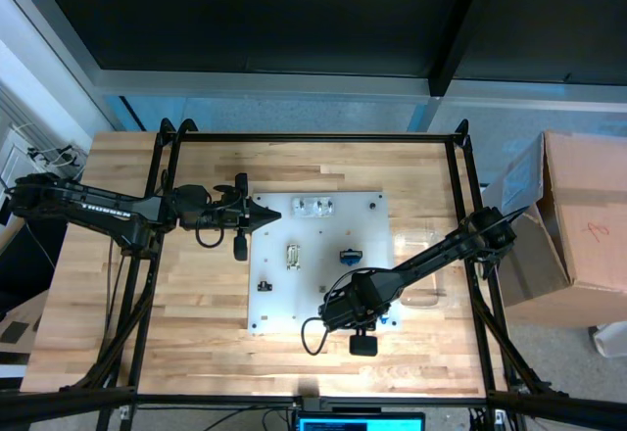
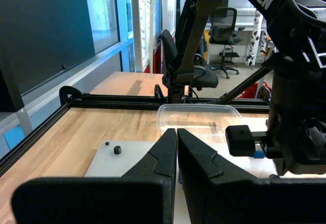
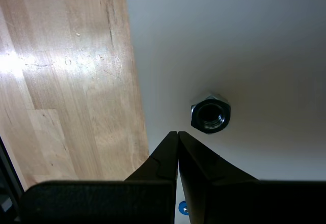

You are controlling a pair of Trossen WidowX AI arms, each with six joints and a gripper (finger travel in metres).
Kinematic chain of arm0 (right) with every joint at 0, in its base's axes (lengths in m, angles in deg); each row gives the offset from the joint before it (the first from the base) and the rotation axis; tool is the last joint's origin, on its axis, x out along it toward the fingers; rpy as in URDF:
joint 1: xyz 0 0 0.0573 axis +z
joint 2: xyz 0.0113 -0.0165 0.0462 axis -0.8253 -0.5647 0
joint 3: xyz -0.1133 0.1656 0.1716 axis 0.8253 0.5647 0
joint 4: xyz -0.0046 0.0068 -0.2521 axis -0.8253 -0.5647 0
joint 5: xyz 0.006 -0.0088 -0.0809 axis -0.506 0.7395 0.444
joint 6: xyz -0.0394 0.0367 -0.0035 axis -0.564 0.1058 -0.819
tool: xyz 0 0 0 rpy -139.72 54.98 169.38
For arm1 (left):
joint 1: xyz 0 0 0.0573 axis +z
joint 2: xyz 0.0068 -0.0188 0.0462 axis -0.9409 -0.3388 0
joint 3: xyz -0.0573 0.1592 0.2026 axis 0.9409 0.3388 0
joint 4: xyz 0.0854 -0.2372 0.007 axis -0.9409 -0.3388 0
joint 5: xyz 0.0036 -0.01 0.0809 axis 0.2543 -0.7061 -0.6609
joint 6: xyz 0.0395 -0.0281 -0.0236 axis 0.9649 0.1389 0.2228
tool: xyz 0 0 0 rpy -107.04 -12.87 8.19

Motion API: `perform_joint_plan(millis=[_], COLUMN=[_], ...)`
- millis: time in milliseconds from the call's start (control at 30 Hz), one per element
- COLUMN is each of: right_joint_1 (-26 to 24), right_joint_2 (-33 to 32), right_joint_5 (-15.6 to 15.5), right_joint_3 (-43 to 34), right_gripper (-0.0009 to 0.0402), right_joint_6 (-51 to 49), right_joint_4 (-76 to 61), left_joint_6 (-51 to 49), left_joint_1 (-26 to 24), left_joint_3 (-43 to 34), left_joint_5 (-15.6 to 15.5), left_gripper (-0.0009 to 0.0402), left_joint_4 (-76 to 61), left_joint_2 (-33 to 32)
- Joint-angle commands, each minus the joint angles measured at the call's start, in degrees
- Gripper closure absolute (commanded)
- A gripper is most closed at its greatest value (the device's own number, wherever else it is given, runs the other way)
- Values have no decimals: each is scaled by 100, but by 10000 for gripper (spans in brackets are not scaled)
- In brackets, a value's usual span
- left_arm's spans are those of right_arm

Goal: Unfasten the M12 nut and place it in the container

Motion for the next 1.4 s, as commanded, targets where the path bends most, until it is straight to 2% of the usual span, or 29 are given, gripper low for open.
perform_joint_plan(millis=[33, 67, 167, 233, 267, 400, 467, 567, 767, 833, 1400], right_joint_1=[-2, -2, 2, 4, 4, 7, 13, 20, 59, 72, 109], right_joint_2=[9, 15, 111, 190, 214, 299, 326, 363, 385, 385, -37], right_joint_5=[262, 564, 1729, 2133, 2153, 2031, 1871, 1480, 376, 131, 107], right_joint_3=[-2, -2, -2, -2, -2, -2, -20, -55, -313, -382, -234], right_gripper=[394, 393, 393, 393, 394, 393, 393, 393, 393, 393, 393], right_joint_6=[-52, -57, 79, 256, 328, 490, 518, 723, 815, 846, 782], right_joint_4=[-24, -79, -326, -444, -455, -452, -461, -450, -442, -426, -31], left_joint_6=[2, 2, 2, 2, 2, 2, 2, 2, 2, 2, 2], left_joint_1=[0, 0, 0, 2, 2, 0, 0, 0, 2, 0, 0], left_joint_3=[0, 0, -2, 0, 0, 0, 0, -2, -2, -2, 0], left_joint_5=[2, 0, 2, 0, 0, 0, 2, 2, 2, 2, 0], left_gripper=[393, 393, 393, 393, 393, 393, 393, 393, 393, 393, 393], left_joint_4=[-2, -2, -2, -2, 0, -2, 0, -2, -2, -2, -2], left_joint_2=[0, 0, 0, 0, 0, 0, 0, 0, 0, 0, 0])
